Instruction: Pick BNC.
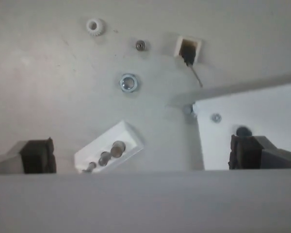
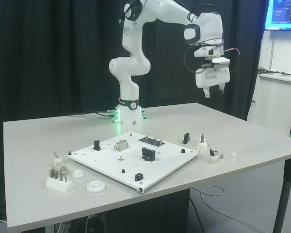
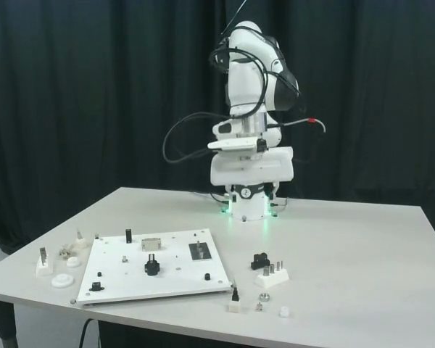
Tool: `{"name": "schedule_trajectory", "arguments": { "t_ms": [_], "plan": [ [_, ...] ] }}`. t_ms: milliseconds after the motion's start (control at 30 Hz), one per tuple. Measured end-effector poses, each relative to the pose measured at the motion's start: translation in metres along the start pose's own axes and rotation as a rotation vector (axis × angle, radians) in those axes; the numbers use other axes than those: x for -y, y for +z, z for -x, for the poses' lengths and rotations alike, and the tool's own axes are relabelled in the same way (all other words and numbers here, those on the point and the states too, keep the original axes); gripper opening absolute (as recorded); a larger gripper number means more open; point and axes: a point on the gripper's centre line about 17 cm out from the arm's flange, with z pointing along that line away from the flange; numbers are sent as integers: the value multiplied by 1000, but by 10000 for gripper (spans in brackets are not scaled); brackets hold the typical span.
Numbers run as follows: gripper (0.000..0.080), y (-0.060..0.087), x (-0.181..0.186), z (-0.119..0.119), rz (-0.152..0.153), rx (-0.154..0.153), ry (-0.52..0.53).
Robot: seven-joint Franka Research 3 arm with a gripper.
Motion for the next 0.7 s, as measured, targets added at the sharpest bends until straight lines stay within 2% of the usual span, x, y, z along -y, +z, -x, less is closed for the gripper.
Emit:
{"name": "schedule_trajectory", "arguments": {
  "t_ms": [233,700],
  "plan": [
    [800,21,-5,-10,-3,31,-145],
    [800,56,-17,-14,54,95,-352]
  ]
}}
